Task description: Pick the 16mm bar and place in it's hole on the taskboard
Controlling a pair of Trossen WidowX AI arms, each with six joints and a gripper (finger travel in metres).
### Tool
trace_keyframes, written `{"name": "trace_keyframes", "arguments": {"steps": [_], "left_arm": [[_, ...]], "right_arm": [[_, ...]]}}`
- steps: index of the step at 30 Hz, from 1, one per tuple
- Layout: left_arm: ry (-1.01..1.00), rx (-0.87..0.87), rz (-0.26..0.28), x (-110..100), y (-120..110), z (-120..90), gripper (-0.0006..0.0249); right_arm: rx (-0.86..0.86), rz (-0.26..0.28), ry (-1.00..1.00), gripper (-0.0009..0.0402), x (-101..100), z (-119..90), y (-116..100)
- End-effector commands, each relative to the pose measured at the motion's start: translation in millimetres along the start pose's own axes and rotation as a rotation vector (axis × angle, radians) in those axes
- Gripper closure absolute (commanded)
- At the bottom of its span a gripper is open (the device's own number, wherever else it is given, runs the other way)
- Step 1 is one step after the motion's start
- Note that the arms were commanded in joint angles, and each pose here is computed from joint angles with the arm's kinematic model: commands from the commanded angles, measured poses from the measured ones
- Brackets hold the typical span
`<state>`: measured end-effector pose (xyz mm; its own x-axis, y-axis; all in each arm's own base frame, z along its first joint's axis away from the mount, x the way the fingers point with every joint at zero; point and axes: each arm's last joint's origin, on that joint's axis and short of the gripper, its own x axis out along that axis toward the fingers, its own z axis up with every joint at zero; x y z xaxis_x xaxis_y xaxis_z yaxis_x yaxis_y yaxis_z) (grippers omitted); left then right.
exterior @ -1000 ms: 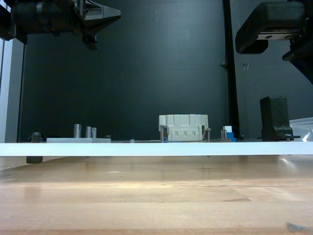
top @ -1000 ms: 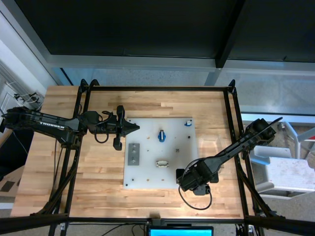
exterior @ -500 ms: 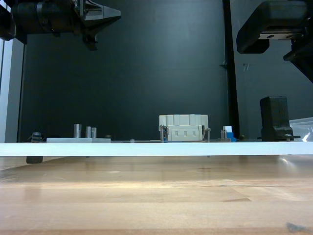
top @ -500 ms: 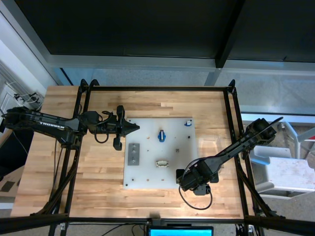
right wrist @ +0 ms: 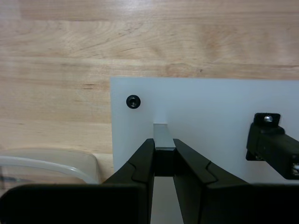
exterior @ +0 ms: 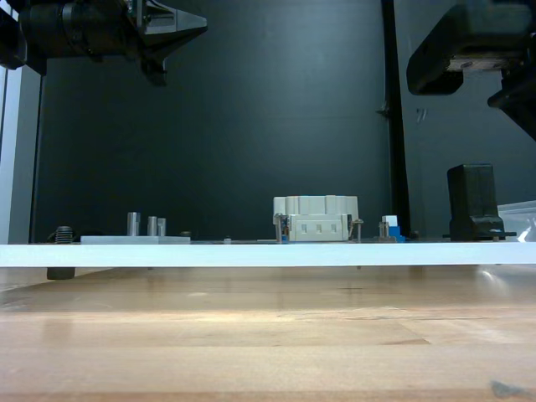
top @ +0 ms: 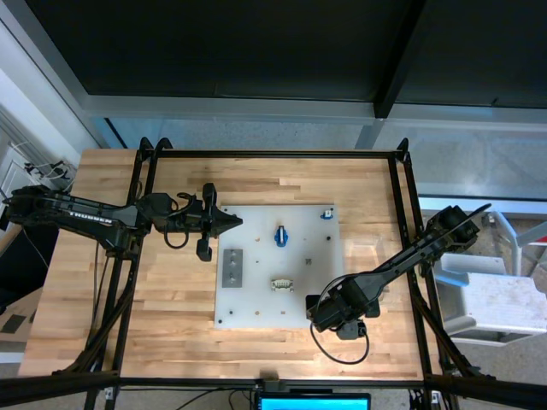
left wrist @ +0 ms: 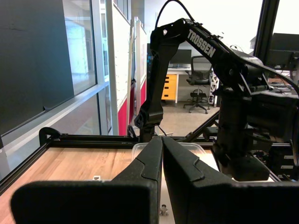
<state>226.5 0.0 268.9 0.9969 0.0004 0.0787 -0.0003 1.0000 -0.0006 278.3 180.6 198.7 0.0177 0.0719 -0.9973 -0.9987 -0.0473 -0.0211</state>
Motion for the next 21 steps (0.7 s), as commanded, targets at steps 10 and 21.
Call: {"name": "trace_keyframes", "arguments": {"steps": [10, 21], "left_arm": [[0.0, 0.0, 0.0, 0, 0, 0, 0.0243], [0.0, 0.0, 0.0, 0, 0, 0, 0.0243]], "right_arm": [[0.002, 0.004, -0.048, 0.0393, 2, -3, 0], [0.025, 0.02, -0.034, 0.0393, 9, -12, 0]]}}
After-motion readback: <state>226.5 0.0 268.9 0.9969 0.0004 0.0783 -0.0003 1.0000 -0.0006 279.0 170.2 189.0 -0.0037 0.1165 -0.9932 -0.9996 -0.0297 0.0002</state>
